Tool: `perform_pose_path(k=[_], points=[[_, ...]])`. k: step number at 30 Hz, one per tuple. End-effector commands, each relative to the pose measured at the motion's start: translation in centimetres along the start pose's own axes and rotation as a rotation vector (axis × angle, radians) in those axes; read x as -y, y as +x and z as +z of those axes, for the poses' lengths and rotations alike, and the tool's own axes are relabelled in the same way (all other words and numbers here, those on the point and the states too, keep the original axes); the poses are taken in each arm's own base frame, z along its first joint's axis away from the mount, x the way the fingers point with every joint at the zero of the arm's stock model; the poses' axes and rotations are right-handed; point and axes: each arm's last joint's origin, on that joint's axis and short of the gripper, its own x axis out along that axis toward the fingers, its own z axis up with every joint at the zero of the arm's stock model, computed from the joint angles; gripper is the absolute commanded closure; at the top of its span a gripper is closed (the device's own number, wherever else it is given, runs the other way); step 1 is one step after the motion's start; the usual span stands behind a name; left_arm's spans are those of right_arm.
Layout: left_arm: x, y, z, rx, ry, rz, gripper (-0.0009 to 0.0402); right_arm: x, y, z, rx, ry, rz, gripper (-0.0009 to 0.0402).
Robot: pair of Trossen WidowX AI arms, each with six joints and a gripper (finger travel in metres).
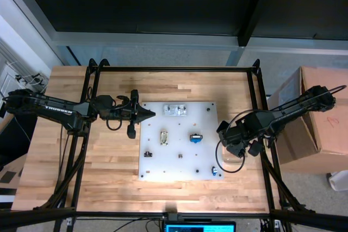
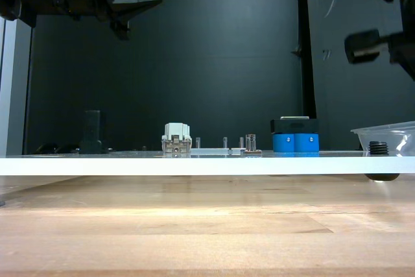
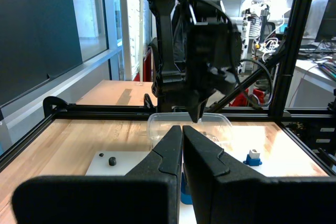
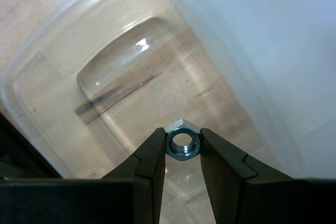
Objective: Pick the M12 nut and place it on its threads and fasten
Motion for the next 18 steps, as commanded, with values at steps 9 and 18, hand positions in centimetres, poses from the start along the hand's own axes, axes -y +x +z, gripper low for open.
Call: perform_pose_path(k=[9,18], points=[[0.0,0.0,0.0,0.000,0.000,0.000,0.0393,1.2,-2.5,1.9,0.021,-0.009,-0.015,0.0380],[0.0,0.0,0.0,0.000,0.000,0.000,0.0393,3.1,-3.0,5.2,0.012,0.003,-0.008,0.0380]])
